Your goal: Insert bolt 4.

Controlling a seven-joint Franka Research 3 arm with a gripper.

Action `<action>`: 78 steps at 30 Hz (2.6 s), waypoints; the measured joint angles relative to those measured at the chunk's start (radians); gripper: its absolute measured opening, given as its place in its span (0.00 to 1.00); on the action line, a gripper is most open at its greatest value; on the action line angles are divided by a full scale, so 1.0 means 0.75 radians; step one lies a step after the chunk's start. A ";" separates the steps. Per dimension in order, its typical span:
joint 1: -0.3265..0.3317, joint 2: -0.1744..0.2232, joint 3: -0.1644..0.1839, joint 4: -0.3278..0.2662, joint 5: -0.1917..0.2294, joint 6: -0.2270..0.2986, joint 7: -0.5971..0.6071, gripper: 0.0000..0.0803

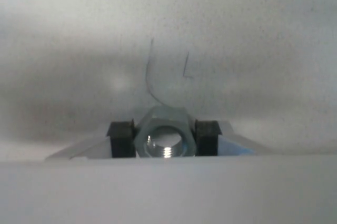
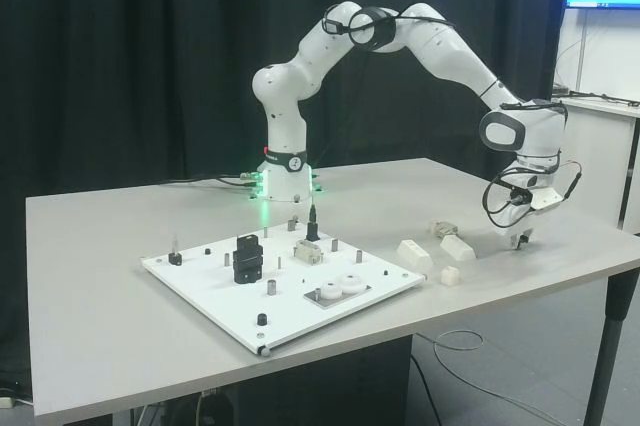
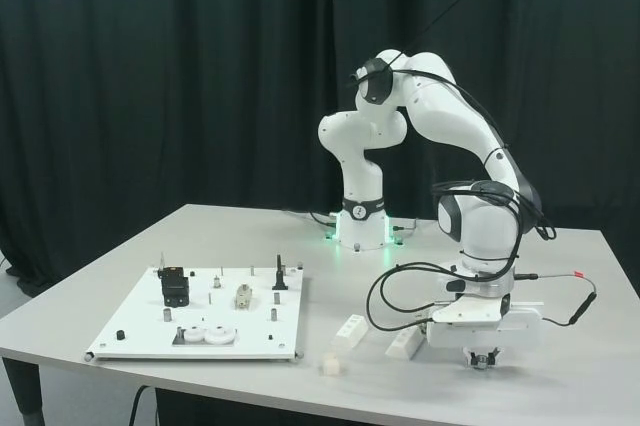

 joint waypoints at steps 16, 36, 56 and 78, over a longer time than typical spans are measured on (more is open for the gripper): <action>0.000 0.000 -0.013 0.033 0.000 -0.041 0.000 0.30; -0.002 0.000 -0.063 0.055 0.000 -0.047 -0.002 0.30; -0.077 0.008 -0.206 0.153 0.000 -0.063 -0.052 0.30; -0.392 0.052 -0.205 0.308 0.031 -0.074 -0.214 0.30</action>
